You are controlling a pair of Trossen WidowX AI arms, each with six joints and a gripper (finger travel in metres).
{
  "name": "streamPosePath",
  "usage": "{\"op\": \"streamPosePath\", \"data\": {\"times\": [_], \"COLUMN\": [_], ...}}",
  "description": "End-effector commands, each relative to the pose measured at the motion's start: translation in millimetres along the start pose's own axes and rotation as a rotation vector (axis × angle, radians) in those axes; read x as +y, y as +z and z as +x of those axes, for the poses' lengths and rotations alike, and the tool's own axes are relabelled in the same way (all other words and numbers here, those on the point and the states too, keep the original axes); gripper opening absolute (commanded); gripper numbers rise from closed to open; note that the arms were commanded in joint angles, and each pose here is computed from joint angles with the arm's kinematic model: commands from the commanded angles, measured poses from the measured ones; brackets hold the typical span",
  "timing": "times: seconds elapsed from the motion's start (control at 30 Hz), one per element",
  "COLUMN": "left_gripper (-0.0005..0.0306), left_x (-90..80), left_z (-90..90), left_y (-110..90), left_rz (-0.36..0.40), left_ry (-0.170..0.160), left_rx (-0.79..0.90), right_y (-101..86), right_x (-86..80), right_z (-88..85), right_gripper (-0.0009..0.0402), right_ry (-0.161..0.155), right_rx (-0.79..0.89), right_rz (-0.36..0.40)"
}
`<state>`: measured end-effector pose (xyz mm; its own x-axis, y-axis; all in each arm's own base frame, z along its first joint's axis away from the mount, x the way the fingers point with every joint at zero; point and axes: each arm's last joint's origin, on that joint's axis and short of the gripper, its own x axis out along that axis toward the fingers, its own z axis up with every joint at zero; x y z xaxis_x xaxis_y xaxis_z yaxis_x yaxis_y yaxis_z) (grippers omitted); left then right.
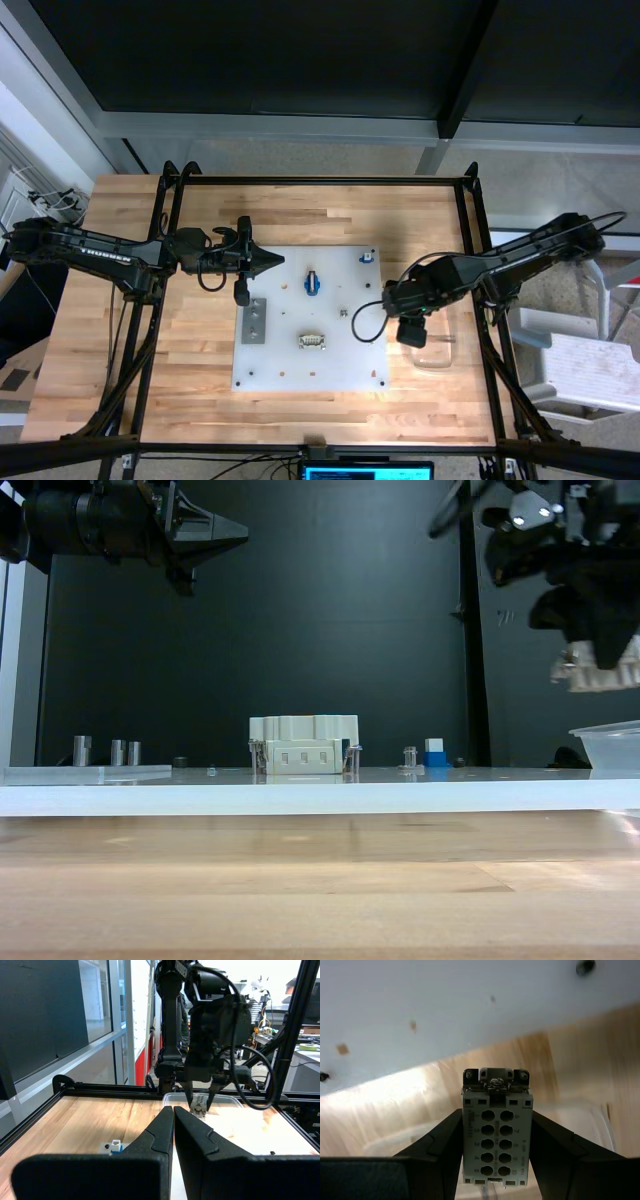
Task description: Remove the HAN10-E connector and place it in the container
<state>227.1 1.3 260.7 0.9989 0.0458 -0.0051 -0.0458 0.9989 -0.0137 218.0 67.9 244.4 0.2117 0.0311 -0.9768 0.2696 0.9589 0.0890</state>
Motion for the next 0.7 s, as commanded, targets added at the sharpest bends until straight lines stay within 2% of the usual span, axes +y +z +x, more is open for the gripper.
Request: {"op": "streamPosePath", "data": {"times": [0.03,0.27,0.57,0.7], "left_gripper": [0.0000,0.0000,0.0000,0.0000], "left_x": [0.0,0.1,0.0,0.1], "left_z": [0.0,0.0,0.0,0.1], "left_y": [0,0,0,0], "left_rz": [0.000,0.000,0.000,0.000], "left_ry": [0.000,0.000,0.000,0.000], "left_rx": [0.000,0.000,0.000,0.000], "right_y": [-12.4,-34.0,-54.4,-58.3], "right_x": [-5.1,-12.1,-10.5,-8.8], "right_z": [2.5,9.3,22.1,30.5], "right_gripper": [0.0043,0.0043,0.0043,0.0043], "right_ry": [-0.002,-0.009,-0.024,-0.011], "right_rx": [0.008,0.026,0.064,0.053], "right_rz": [0.012,0.050,0.030,0.037]}}
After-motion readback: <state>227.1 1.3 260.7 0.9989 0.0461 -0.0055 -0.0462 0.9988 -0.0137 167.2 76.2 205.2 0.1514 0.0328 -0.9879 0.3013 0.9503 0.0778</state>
